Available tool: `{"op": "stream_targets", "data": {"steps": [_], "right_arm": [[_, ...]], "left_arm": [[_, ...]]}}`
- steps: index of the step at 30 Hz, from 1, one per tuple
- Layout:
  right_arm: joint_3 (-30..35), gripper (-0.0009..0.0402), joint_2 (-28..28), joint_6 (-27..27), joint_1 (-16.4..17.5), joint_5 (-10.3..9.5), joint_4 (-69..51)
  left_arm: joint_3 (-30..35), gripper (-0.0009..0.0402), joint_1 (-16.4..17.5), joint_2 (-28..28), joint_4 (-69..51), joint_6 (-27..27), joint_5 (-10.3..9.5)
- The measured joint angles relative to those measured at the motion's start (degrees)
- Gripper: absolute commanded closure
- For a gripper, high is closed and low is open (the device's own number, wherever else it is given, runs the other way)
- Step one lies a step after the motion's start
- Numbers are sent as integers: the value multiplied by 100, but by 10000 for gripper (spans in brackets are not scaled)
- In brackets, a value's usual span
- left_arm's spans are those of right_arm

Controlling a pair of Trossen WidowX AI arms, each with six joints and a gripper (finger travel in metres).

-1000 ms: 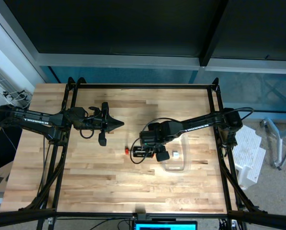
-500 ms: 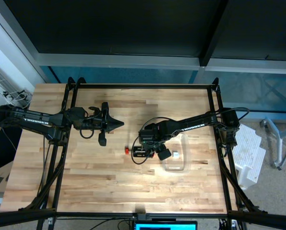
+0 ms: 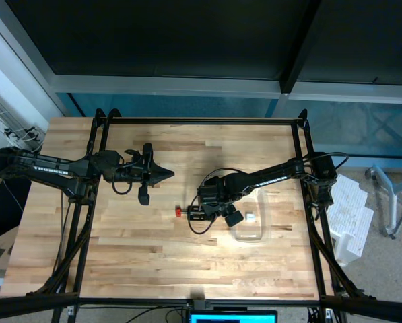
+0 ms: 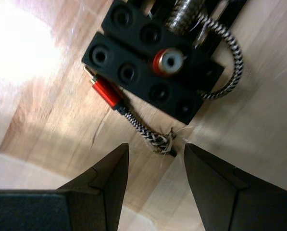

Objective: Pick the rca connector and install on the hub

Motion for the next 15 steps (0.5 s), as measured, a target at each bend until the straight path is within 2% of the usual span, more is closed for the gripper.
{"op": "stream_targets", "data": {"steps": [15], "right_arm": [[-42,236,243,-83,-11,-20,227]], "left_arm": [[0,393,0,0,0,0,0]]}}
